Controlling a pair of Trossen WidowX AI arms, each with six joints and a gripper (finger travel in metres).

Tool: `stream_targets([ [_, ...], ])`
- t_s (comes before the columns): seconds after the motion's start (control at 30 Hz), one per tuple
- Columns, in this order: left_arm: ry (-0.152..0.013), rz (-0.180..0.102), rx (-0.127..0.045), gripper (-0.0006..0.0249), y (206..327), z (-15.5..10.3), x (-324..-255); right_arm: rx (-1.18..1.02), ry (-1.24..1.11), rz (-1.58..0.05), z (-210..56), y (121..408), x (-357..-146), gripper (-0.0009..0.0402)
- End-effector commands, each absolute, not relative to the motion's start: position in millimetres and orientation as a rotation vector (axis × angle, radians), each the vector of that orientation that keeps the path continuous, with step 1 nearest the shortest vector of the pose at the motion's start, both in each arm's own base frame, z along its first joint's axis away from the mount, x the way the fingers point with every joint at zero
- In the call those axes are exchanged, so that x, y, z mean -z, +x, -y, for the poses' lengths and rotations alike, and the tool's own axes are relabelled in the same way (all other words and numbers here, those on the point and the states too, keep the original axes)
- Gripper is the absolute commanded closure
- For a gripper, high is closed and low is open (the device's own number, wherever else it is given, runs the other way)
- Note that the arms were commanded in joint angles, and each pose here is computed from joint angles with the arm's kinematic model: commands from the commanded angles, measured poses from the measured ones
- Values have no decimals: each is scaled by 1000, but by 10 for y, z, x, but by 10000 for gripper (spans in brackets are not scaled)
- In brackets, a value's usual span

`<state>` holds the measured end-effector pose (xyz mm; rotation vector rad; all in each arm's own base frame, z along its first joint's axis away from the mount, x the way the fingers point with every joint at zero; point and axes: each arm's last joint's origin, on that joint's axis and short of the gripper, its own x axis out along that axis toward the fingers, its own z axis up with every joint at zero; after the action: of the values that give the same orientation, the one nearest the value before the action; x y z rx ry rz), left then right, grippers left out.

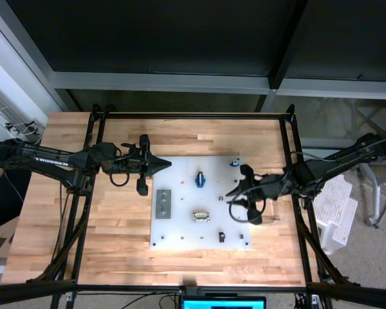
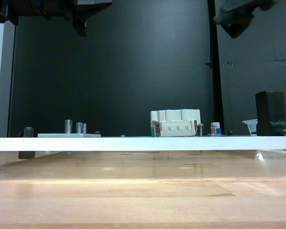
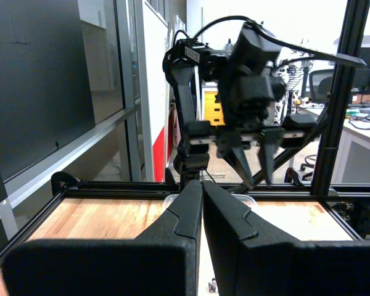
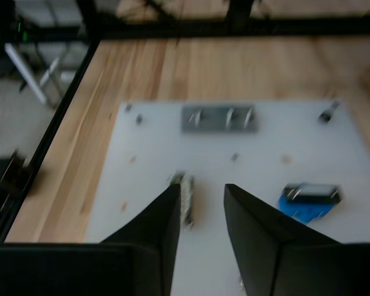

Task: Pick the 16mm bar and install on taskboard

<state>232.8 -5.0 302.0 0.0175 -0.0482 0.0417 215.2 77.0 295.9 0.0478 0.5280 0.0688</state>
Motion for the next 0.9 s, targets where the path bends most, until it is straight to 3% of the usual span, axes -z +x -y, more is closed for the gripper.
stream_targets([
  [0.03,18,49,-42,242,2329,49,-3020,-46,37,-446,-653,2130,-2978,328],
  [0.43,18,48,-42,242,2329,50,-3019,44,20,-155,-296,2123,-2981,394],
  [0.9,18,48,-42,242,2329,50,-3019,40,39,-2,-8,2099,-2925,394],
])
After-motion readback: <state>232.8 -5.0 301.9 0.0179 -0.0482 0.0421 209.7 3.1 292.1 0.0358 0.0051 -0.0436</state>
